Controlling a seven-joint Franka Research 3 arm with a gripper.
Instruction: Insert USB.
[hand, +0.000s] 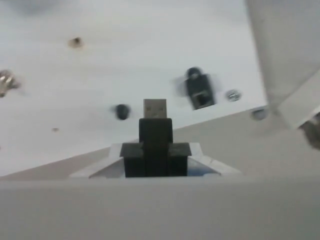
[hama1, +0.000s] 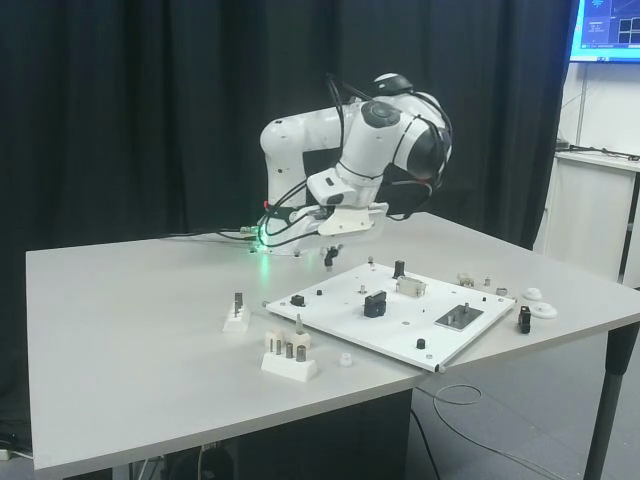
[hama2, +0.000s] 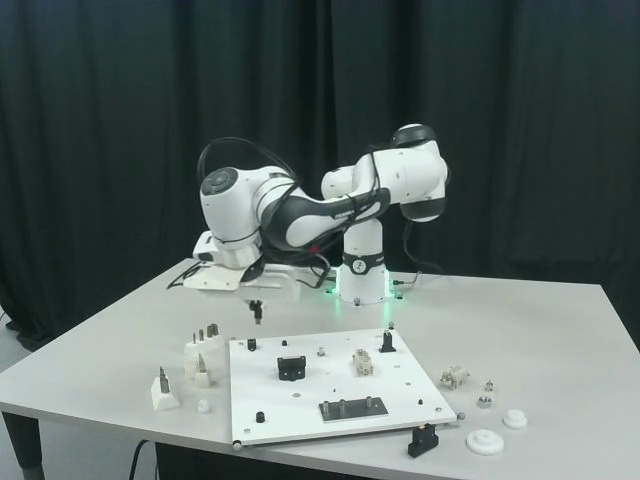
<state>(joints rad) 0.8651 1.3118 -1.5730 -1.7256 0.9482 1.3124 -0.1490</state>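
My claw (hand: 155, 159) pinches the small black USB plug (hand: 155, 129) above the white board's (hand: 125, 60) edge; a tilt could miss the black socket block (hand: 200, 92).

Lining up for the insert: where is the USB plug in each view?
Wrist view: USB plug at centre, clamped in the gripper.
First room view: tiny dark tip under the hand, above the board's rear edge.
Second room view: above the near-left corner.
Shared landmark: white board.

Even bright room light; wrist view blurred.
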